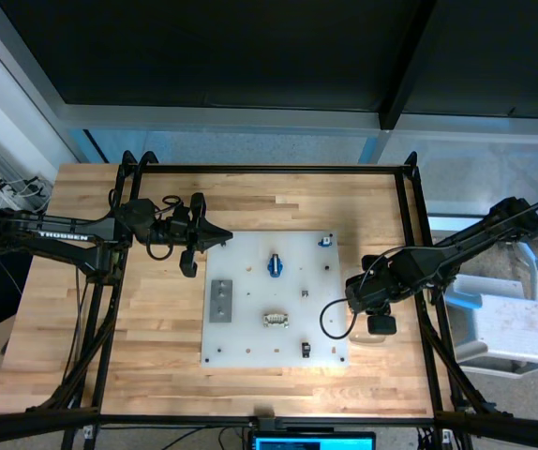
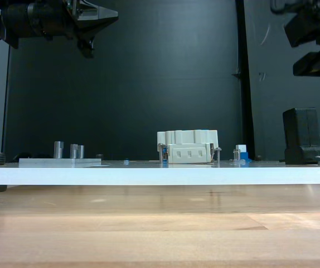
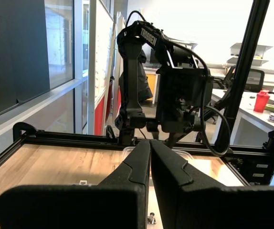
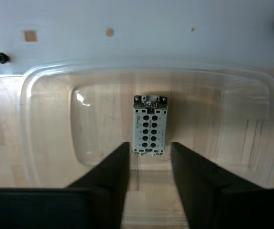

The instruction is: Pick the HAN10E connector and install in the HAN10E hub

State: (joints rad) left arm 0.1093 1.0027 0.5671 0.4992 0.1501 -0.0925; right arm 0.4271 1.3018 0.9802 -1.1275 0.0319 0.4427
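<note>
The right gripper (image 4: 149, 149) is hovering, pointing down, over a shallow clear plastic tray (image 4: 103, 114) that is sitting on the wooden table (image 1: 110, 356) just beside the right edge of the white board (image 1: 250, 347). Its two dark fingers are spread apart and holding nothing. The HAN10E connector (image 4: 149, 125) is lying flat on the tray floor, face up and showing two rows of dark holes. Its near end is lining up with the gap between the fingertips, which are not touching it. The HAN10E hub (image 1: 274, 322) is sitting fixed near the middle of the board, well apart from the tray. The left gripper (image 3: 150, 143) is hanging high over the left side of the table, off the board, with its fingers pressed together and empty. The connector looks like a small, rigid moulded plastic block, so it is probably light and stiff, with smooth sides that could slip or twist under an off-centre pinch. The safest hold appears to be across its two long flat sides near the middle, keeping the fingers clear of the holed face and the small metal fittings at its far end. The thin tray may slide or lift if the fingers are scraping it.
</note>
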